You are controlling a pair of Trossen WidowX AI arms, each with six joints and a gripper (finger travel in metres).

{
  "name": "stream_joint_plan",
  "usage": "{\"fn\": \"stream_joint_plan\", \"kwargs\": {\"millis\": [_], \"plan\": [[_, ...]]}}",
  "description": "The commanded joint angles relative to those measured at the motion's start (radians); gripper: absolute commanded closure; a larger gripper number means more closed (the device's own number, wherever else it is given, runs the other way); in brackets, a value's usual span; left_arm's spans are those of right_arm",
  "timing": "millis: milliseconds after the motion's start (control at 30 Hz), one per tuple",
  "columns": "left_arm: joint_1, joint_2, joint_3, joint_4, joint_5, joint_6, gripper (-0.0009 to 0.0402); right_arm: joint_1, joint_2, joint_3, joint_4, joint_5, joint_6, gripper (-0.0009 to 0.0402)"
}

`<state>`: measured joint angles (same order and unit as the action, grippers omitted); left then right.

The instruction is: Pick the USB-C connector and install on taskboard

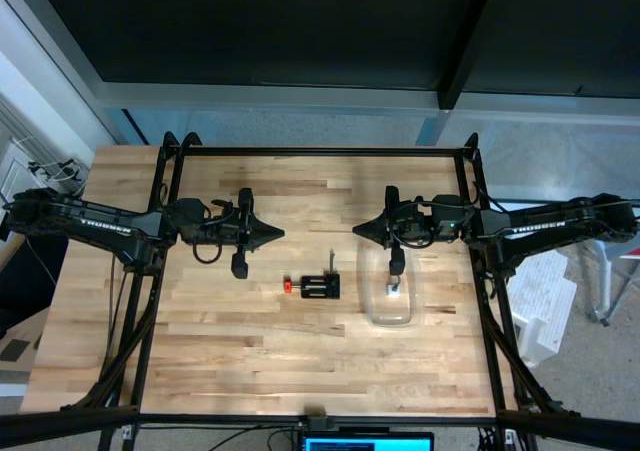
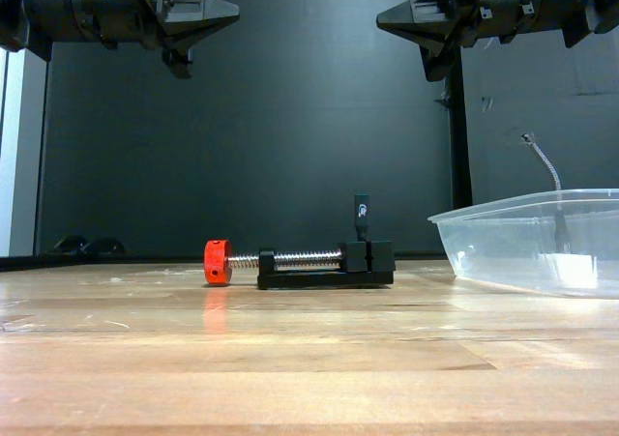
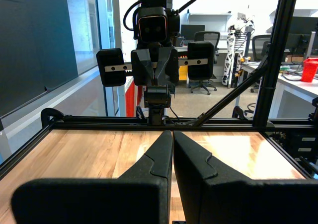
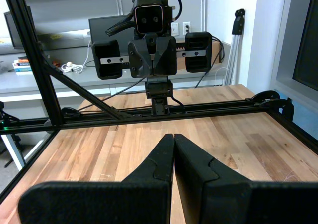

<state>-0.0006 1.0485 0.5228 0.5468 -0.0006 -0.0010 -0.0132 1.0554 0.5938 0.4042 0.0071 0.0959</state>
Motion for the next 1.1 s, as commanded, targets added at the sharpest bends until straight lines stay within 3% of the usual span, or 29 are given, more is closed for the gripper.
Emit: {"fn": "stream_joint_plan", "kwargs": {"millis": [33, 233, 367, 1100], "plan": [[0.0, 0.001, 0.0, 0.0, 0.0, 0.0, 0.0393, 0.003, 0.001, 0.005, 0.06, -0.008, -0.101, 0.0393], [0.001, 0.0, 0.0, 0.0, 0.0, 0.0, 0.0393, 0.003, 0.001, 0.005, 0.053, -0.008, -0.098, 0.0393], [0.001, 0.001, 0.0, 0.0, 0.0, 0.0, 0.0393, 0.003, -0.002, 0.009, 0.005, -0.008, -0.048, 0.0393], [0.0, 0.001, 0.0, 0.0, 0.0, 0.0, 0.0393, 0.037, 0.003, 0.384, -1.1, -0.034, -0.042, 0.0393]]}}
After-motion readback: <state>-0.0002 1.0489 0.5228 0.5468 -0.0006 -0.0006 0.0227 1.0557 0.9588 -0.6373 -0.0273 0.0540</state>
